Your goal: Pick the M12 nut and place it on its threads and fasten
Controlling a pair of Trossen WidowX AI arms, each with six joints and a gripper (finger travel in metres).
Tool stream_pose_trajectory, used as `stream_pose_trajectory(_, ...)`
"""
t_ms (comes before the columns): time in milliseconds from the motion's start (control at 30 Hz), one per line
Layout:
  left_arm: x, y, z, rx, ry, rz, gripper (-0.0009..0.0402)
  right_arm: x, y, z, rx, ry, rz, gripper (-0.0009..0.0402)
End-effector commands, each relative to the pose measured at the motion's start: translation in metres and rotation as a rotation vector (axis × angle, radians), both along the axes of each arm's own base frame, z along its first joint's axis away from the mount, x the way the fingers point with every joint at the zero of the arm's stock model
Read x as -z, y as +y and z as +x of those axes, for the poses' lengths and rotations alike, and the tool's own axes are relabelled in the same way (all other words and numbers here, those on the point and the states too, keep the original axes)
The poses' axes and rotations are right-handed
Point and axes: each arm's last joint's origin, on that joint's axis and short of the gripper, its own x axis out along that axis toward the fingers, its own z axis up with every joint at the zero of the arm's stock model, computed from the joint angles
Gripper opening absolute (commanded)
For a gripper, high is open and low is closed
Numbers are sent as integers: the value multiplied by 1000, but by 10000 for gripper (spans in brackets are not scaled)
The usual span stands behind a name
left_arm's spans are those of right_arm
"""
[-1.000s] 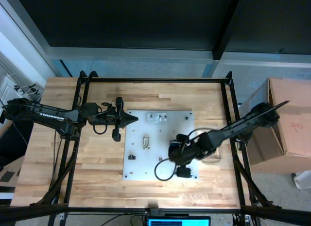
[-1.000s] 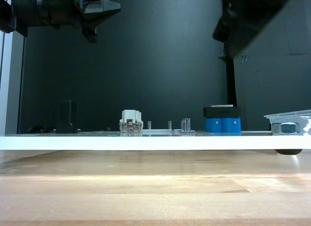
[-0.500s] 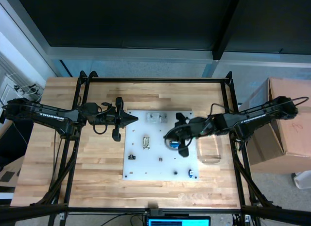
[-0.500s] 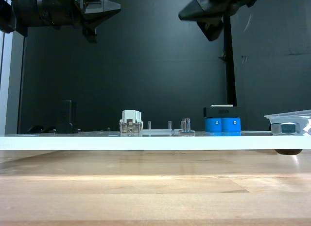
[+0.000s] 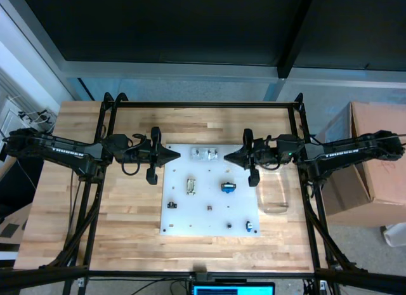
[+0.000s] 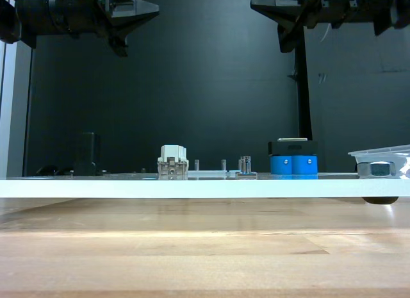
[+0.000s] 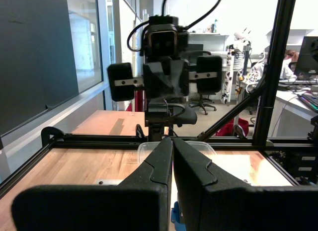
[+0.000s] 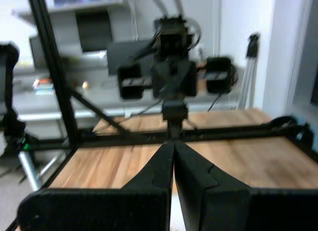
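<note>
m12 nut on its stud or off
On its stud: nut sits low against the board. Left gripper and right gripper hang shut, high above it.

The left pincer and the right pincer are being cut off by the low view's top edge. At that view's right end, the clear tray is being cut by the picture's edge. The M12 nut is being shown in front of the tray. The stud's ribs are being hidden there, so how far down the nut is being seated cannot be told. In the high view the nut is being rendered too small to judge. In the left wrist view a blue block is being largely hidden behind the pincer's fingers. The whole right wrist view is being blurred.
</note>
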Motion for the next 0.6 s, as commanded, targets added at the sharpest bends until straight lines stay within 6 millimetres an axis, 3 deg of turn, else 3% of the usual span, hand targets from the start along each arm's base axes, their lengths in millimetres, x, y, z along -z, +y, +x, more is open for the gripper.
stream_pose_trajectory(33, 0, 0, 0, 0, 0, 0, 0, 6, -4, -3, 13, -18, 0, 0)
stream_pose_trajectory(600, 0, 0, 0, 0, 0, 0, 0, 11, -6, -4, 24, -18, 4, 0)
